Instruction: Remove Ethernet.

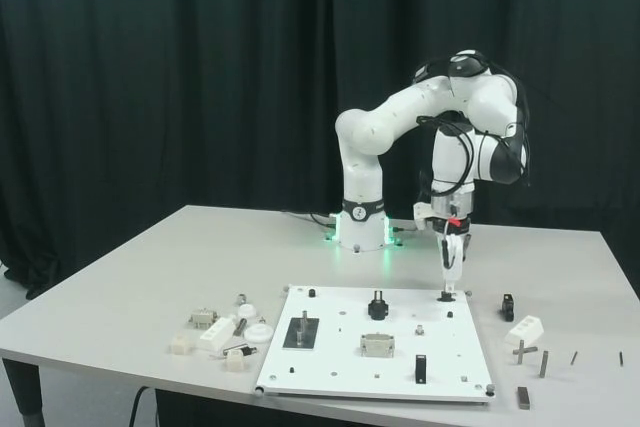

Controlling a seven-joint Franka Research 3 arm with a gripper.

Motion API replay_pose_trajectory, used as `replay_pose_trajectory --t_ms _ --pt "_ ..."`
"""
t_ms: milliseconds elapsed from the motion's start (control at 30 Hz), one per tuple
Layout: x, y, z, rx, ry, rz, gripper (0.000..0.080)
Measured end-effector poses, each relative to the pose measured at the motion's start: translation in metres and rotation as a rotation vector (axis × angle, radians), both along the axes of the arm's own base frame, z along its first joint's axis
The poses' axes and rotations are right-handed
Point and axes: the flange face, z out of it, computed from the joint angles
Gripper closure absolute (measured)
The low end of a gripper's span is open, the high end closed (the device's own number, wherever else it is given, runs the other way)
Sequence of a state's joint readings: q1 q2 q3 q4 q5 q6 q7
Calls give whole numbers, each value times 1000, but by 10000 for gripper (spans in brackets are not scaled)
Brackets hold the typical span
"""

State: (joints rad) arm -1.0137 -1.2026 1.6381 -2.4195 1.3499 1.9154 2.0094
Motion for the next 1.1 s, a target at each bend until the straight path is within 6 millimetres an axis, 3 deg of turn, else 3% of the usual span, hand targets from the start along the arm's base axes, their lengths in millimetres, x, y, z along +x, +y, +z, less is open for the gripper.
replay_pose_trajectory --t_ms 1100 --pt "-3 7 -23 -6 -14 9 3"
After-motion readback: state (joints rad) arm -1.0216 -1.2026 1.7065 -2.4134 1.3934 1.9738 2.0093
